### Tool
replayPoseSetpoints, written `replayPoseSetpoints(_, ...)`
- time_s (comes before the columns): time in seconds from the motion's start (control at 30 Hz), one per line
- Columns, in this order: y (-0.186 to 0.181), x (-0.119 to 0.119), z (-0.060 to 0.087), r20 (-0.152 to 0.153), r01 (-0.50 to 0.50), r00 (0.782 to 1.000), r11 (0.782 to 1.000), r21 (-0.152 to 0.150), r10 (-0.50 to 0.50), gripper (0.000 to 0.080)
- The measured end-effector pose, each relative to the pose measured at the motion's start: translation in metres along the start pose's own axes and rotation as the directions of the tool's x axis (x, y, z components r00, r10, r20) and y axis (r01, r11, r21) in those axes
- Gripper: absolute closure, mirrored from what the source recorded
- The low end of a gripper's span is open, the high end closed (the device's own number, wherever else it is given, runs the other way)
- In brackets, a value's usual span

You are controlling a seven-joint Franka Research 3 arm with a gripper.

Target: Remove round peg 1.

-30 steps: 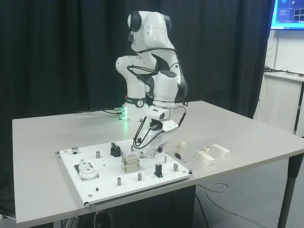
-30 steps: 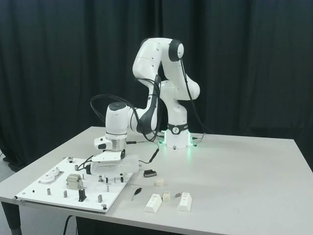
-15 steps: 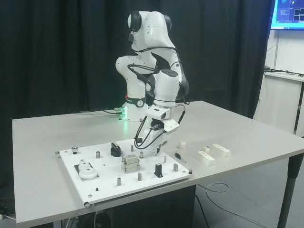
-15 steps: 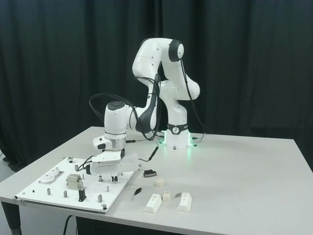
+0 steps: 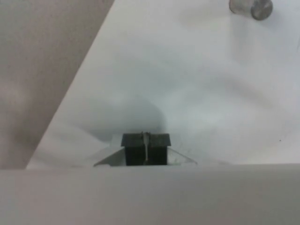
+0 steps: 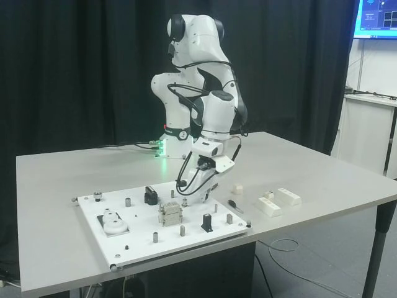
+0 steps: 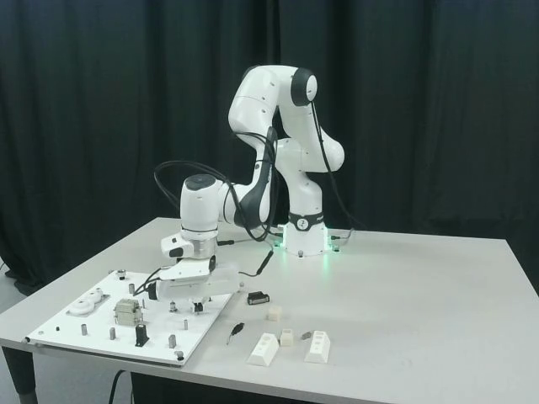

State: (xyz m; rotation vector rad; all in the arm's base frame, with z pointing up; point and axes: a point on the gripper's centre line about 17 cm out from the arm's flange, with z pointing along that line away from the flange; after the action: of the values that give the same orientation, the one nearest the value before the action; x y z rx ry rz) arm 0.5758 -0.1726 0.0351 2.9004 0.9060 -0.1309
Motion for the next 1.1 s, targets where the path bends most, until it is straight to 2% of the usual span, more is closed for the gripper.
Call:
replayPoseSetpoints(0.73,0.0005,-0.0009,-0.0031,-0.004,0.032,0.999,0.999,0.0,-0.032,0.0785)
replayPoseSetpoints(1.1,0.0005,-0.0015,-0.0097,-0.01,0.03,1.0,1.0,-0.002,-0.03,0.0785)
